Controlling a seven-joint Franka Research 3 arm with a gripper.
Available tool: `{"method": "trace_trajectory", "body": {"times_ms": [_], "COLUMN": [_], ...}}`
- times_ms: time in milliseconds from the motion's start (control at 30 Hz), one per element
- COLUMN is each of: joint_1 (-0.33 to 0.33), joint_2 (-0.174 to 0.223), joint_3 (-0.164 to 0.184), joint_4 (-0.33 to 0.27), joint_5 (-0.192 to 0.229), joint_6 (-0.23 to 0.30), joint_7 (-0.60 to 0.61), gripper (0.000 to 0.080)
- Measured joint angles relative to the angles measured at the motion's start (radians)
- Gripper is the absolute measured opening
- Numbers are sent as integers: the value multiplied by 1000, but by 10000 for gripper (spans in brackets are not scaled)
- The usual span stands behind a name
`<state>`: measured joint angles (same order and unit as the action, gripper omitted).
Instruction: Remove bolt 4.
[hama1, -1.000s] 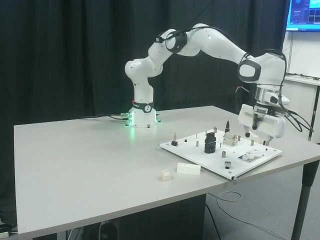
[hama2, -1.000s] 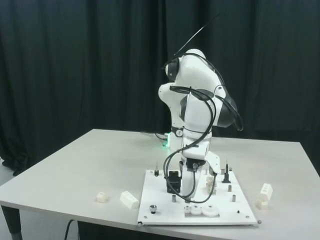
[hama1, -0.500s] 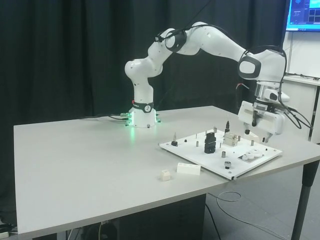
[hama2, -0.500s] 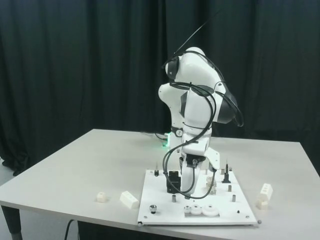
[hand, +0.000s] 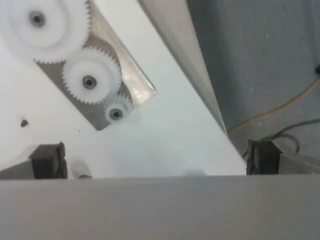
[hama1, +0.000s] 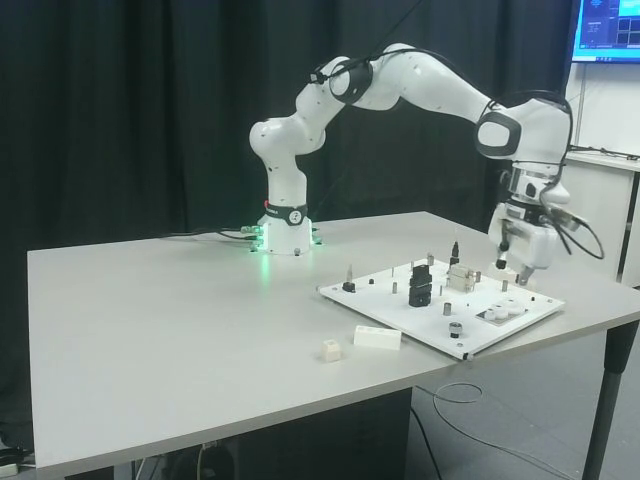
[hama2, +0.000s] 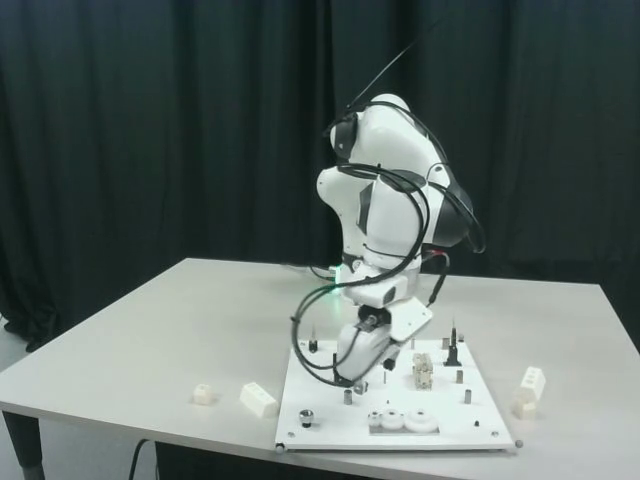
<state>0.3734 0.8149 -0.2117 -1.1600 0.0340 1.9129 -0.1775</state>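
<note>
Two black fingers (hand: 47, 160) of the gripper (hand: 155, 160) show in the wrist view, spread wide apart. Between them we see only the bare face of the white board (hand: 165, 125), so the gripper holds nothing and touches nothing. Three white gears (hand: 89, 81) lie meshed in a row on the board, off to one side of the open span.

In the first room view the gripper (hama1: 514, 266) hangs at the right of the frame. It sits above the far right part of the board (hama1: 395, 305) and is clear of its surface. The white arm (hama1: 420, 75) arches over from its base at the centre of the grey table (hama1: 150, 310).

Several small bolts stand on the board, and we see no marking that tells us which one is bolt 4. The one closest to the gripper in this view is a short bolt (hama1: 504, 285), just below the fingertips and apart from them. It stands upright, with its long axis vertical and its head pointing up. A taller bolt (hama1: 349, 272) stands upright at the board's left end, well apart from the gripper.

In the second room view the gripper (hama2: 352, 376) is tilted, pointing down toward the lower left of the frame above the board (hama2: 440, 435).
</note>
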Motion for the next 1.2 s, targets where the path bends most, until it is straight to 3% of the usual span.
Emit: {"method": "trace_trajectory", "body": {"times_ms": [233, 533, 1000, 1200], "joint_1": [-3, -26, -93, -112], "joint_2": [0, 3, 15, 16], "joint_3": [-28, -67, -68, -66], "joint_4": [-1, -18, -19, -20], "joint_5": [-1, -4, -6, -5], "joint_6": [-1, -5, -3, -3], "joint_7": [141, 169, 188, 347], "gripper": [800, 800, 800, 800]}}
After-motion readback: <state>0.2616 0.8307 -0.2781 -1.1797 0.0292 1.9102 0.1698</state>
